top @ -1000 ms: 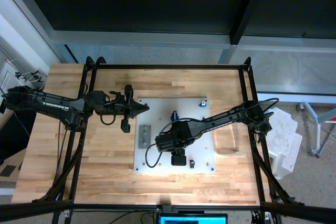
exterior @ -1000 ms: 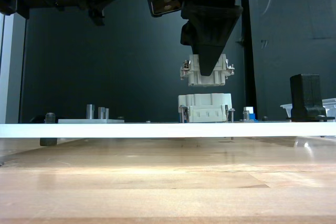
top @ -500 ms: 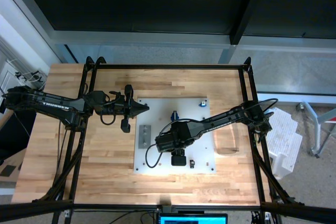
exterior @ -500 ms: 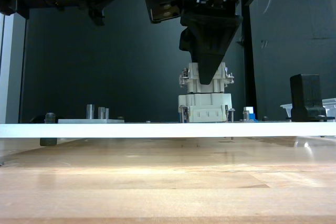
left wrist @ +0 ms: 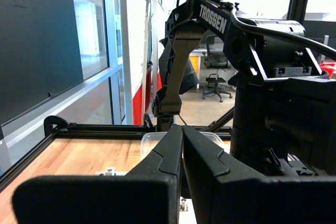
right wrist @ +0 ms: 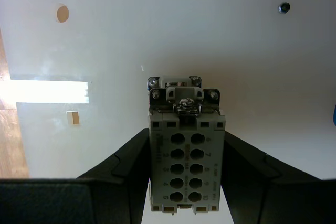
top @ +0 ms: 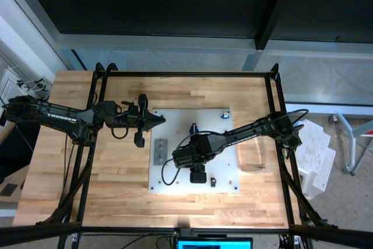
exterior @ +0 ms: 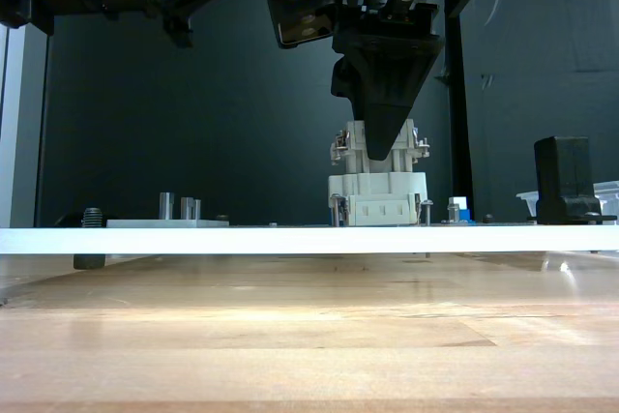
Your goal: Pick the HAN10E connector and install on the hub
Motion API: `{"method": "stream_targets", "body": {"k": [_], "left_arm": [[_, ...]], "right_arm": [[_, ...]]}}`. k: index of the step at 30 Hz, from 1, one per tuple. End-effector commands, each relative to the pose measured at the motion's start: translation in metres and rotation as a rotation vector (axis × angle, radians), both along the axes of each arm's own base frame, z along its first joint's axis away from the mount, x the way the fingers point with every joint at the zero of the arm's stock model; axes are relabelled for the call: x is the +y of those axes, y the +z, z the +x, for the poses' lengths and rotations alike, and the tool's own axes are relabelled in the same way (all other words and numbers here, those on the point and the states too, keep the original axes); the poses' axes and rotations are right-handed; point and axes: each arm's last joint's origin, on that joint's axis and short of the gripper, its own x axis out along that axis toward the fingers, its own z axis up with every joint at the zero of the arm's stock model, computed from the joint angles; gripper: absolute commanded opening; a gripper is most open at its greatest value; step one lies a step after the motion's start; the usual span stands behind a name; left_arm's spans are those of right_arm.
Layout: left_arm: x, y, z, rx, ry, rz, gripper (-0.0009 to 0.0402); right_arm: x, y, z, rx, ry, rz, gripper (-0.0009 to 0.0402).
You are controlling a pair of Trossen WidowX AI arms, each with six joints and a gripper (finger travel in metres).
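The right gripper [exterior: 379, 147] pinches between matte black tapered fingers the pale grey, ten-holed rectangular plastic HAN10E connector [right wrist: 187, 156]. It sits atop the blocky beige-grey hub [exterior: 377, 202] on the smooth white board [exterior: 193, 239]. The left gripper [left wrist: 181, 129] hangs aloft at the left, its fingers pressed together.

Brand lettering "TROSSEN" in white stands on the upper link of the right arm [left wrist: 212, 17], clear in the left wrist view. The same lettering runs along the left arm [top: 58, 118] in the high view, barely legible. The connector [right wrist: 186, 166] face carries faint numerals beside its holes, "7" and "10" discernible, the others too small to read.
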Motion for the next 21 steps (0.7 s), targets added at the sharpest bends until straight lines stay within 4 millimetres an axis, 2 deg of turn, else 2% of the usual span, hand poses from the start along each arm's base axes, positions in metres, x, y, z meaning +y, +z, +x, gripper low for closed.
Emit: {"method": "stream_targets", "body": {"k": [1, 21], "left_arm": [[0.0001, 0.0001, 0.0000, 0.000, 0.000, 0.000, 0.0000], [0.0001, 0.0002, 0.0000, -0.001, 0.000, 0.000, 0.0000]], "right_arm": [[0.0003, -0.0001, 0.0005, -0.005, 0.000, 0.003, 0.0007], [0.0006, -0.0038, 0.0000, -0.003, 0.000, 0.004, 0.0007]]}}
